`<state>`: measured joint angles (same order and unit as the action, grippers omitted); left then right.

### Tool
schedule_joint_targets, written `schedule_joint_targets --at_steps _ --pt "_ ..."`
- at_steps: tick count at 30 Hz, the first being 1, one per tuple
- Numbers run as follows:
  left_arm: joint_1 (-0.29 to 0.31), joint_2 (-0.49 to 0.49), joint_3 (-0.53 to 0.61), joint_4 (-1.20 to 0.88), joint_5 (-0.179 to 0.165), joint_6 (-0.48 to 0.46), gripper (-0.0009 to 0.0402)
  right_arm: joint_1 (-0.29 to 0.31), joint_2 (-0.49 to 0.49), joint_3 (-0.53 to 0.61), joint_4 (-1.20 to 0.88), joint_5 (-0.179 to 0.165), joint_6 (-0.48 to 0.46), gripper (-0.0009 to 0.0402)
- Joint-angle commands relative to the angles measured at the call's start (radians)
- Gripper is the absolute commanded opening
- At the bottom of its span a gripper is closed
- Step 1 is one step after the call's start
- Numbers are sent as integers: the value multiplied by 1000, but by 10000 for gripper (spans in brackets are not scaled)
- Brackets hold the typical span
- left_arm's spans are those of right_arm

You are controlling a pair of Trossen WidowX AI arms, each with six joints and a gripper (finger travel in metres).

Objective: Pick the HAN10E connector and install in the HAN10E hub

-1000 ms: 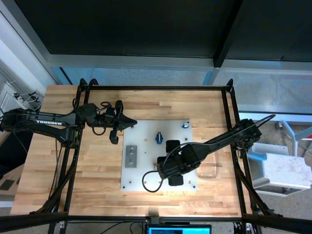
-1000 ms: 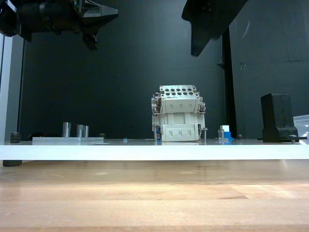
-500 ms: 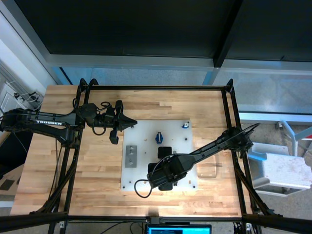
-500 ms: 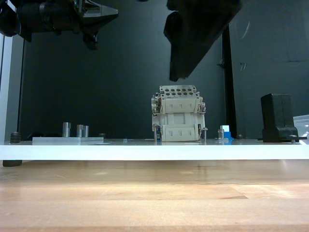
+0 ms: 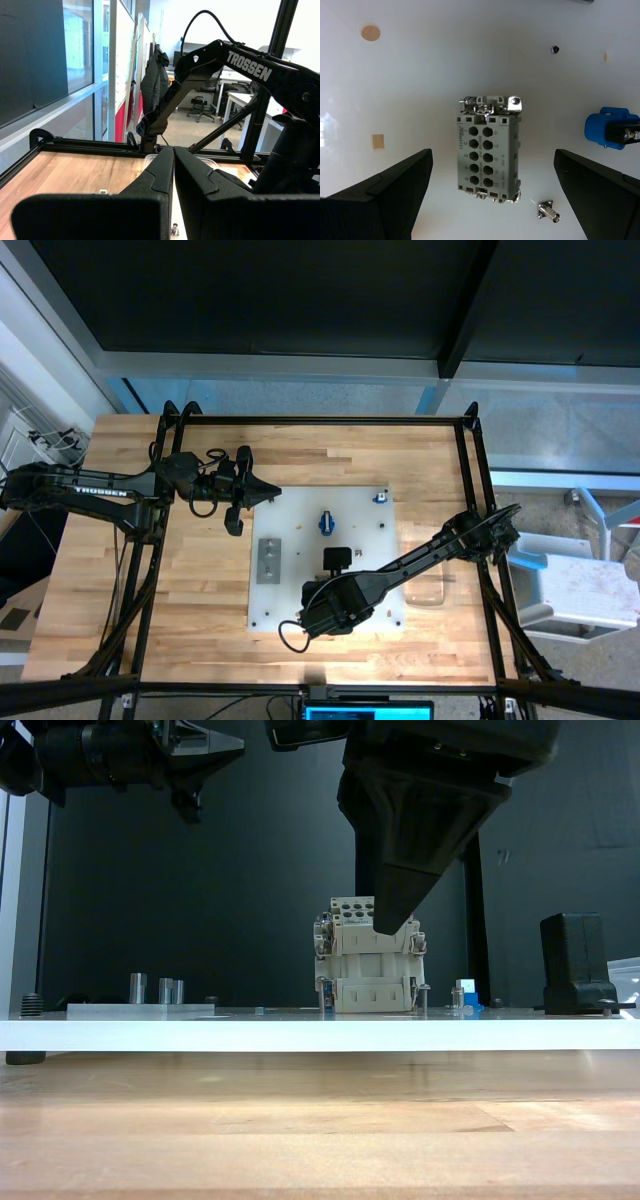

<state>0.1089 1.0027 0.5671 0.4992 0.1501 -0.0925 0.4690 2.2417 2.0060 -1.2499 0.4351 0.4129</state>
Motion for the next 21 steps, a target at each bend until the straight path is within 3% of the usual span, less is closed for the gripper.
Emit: schedule_joint_targets --at_steps 1,21 --pt "0 0 0 0 0 0 0 1 13 14 -8 9 -1 333" --pt "0 0 0 0 0 0 0 2 27 14 -15 8 -2 233"
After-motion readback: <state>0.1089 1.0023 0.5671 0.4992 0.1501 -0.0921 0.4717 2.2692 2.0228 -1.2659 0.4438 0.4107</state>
